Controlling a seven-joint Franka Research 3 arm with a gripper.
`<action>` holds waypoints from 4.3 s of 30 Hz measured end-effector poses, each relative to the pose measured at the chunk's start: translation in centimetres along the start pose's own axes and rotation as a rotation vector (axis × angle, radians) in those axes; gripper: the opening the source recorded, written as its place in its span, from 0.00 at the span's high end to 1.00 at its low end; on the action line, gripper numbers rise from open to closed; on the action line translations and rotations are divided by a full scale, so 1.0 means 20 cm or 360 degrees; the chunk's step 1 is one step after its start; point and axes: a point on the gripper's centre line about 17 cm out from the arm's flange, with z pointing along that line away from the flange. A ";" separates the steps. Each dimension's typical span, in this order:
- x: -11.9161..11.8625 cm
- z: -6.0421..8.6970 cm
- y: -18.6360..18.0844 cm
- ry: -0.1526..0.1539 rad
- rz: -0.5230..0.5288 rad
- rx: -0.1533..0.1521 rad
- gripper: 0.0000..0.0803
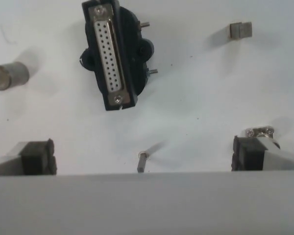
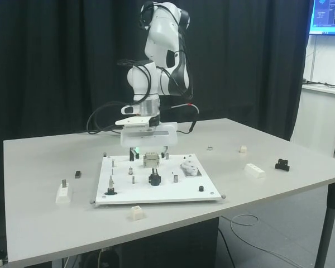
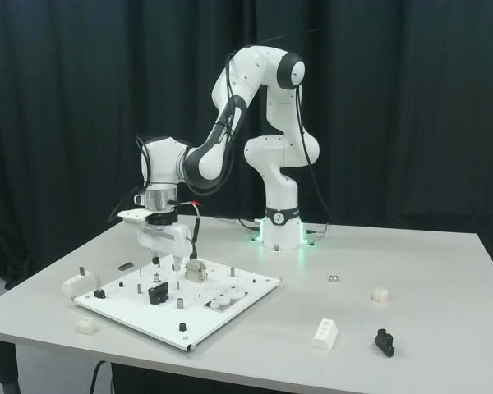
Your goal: Pick bolt 4.
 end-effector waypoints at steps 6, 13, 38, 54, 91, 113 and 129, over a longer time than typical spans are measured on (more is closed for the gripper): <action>0.01 0.01 0.00 -0.0006 -0.0011 -0.0013 0.00; 0.02 0.03 -0.01 -0.0017 -0.0030 -0.0035 0.00; 0.05 -0.01 -0.04 -0.0104 -0.0167 -0.0092 0.00; 0.01 -0.09 -0.05 -0.0204 -0.0365 -0.0178 0.00; -0.48 -0.34 -0.99 -0.0418 -0.0637 -0.0076 0.00; -1.25 -0.28 -1.63 -0.0570 -0.0984 -0.0163 0.00; -1.59 -0.24 -1.48 -0.0615 -0.1118 -0.0336 0.00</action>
